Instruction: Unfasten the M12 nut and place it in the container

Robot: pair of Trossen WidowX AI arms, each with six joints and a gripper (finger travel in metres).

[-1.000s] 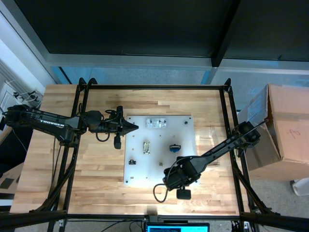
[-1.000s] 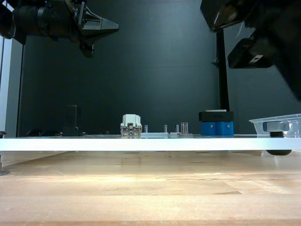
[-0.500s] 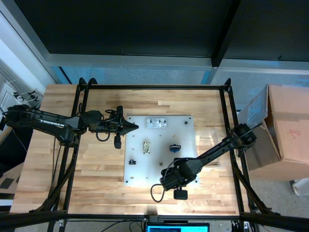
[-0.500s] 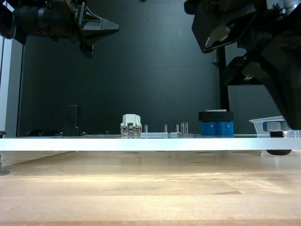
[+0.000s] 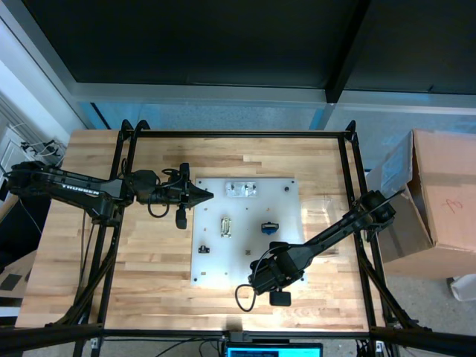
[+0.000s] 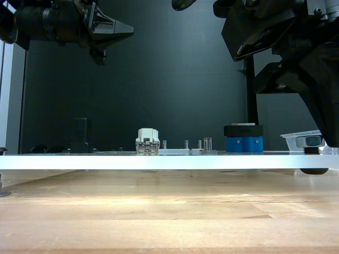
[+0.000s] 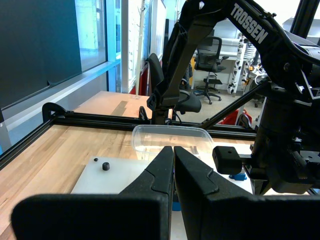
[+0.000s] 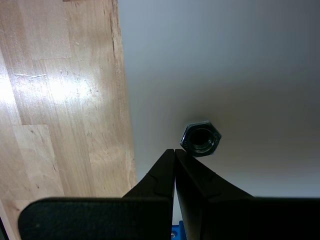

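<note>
Small silver hexagonal metal nut (image 6: 310, 141), lower right of the low view. Flat white plastic board (image 5: 216, 268). Pale, plank-striped wooden table (image 5: 149, 253). Blue block (image 6: 243, 144) with black cap. Black left gripper (image 5: 210, 195); black right gripper (image 8: 174, 151). Brown cardboard box (image 5: 439, 193), right edge of the high view.

The table (image 5: 149, 260) is showing pale varnished wood planks, its satin finish catching a bright glare low in the low view. The board (image 5: 216, 271), at the centre of the high view, is looking like smooth matt white plastic. At the low view's right edge the nut (image 6: 310, 141) is gleaming as bare silver metal, sitting on its ribbed matt black stud (image 6: 313, 151). Behind it the container (image 6: 296, 136) is reading as clear glossy plastic. The left gripper (image 7: 173, 150), hanging left of centre in the high view, and the right gripper (image 8: 174, 152), hovering just beside the nut, are both presenting matt black plastic fingers pressed together. At the high view's right a box (image 5: 439, 201) is showing brown cardboard.
</note>
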